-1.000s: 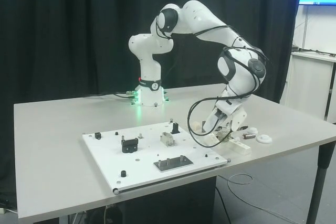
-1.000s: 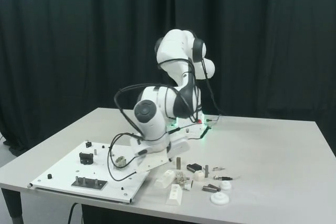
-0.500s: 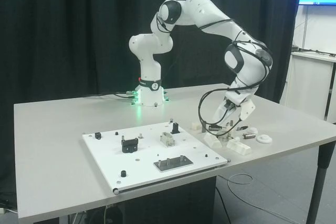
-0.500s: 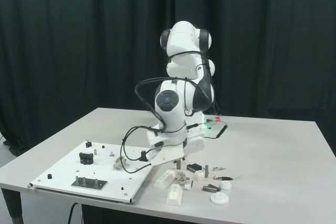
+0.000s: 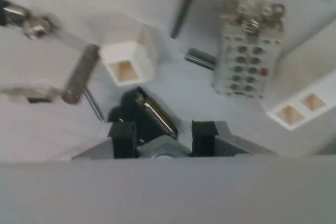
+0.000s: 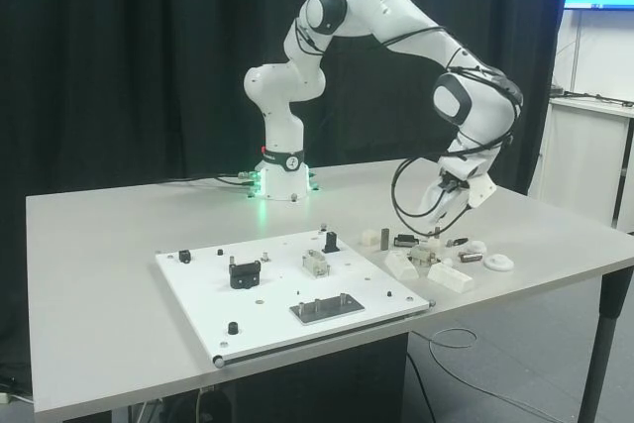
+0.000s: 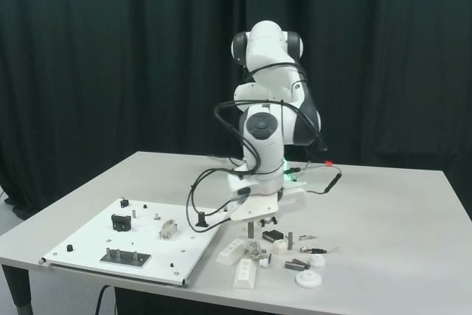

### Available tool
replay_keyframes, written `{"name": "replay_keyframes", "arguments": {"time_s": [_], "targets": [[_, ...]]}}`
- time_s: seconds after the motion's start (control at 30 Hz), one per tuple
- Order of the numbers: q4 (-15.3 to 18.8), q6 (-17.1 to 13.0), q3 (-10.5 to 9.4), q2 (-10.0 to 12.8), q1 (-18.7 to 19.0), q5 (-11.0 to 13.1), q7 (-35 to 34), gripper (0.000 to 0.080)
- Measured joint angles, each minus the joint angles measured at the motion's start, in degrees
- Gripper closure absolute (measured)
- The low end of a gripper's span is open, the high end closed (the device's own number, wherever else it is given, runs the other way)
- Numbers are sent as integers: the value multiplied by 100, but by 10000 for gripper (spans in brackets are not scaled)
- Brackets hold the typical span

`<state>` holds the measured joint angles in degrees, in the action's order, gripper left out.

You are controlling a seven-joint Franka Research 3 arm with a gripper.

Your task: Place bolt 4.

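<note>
Above the loose parts beside the white board (image 6: 287, 289), the gripper (image 5: 163, 139) hangs with jaws parted, grasping nothing. Below it lie a black connector (image 5: 144, 116), a white block (image 5: 127, 56) and a grey terminal strip (image 5: 248, 48). Which piece is bolt 4 cannot be told.

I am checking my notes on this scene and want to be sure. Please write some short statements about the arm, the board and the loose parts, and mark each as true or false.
1. The gripper hangs over the loose parts beside the white board. True.
2. The gripper is over the white board. False: it is off the board, above the grey table.
3. The gripper is open. True: a gap shows between its fingers.
4. The metal plate lies among the loose parts. False: it sits on the board.
</note>
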<state>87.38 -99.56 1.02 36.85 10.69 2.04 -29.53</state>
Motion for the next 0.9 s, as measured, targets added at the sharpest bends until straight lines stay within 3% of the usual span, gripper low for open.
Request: {"name": "replay_keyframes", "arguments": {"time_s": [0.9], "targets": [[615,-1238,-205,-166,1032,75,-1434,578]]}}
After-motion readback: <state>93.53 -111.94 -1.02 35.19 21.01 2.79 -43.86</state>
